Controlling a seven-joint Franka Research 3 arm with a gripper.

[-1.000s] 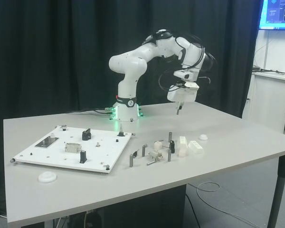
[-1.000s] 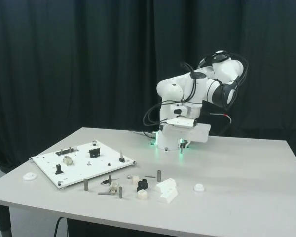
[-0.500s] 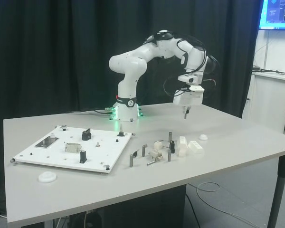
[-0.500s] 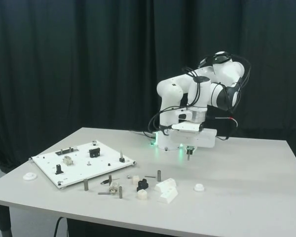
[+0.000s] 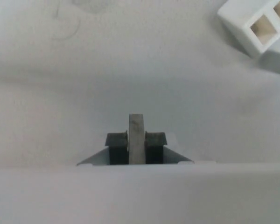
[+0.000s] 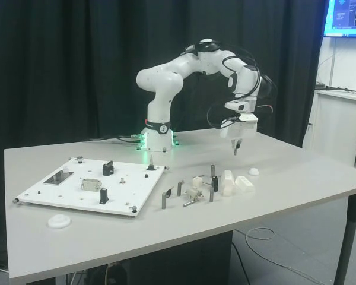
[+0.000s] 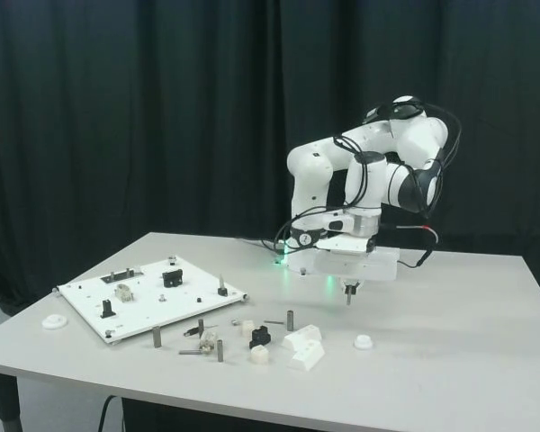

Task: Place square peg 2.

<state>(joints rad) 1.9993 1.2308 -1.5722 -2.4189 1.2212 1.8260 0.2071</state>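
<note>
Fingers (image 5: 136, 148) clamped tight on a grey square peg (image 5: 136, 135), held above the bare table (image 6: 285, 172); white block (image 5: 257, 23) lies nearby

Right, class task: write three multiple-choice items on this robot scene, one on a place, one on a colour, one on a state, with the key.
1. Where is the gripper?
A. above bare table, off the board
B. over the board
C. beside the disc at the table's near edge

2. What colour is the board?
A. black
B. white
C. green

3. What is the gripper doing?
A. open, empty
B. shut on a peg
C. shut on a white block

Key: 1 A, both room views show it over the table, past the loose parts. 2 B, it shows white in both room views. 3 B, the wrist view shows the peg clamped between the fingers.
</note>
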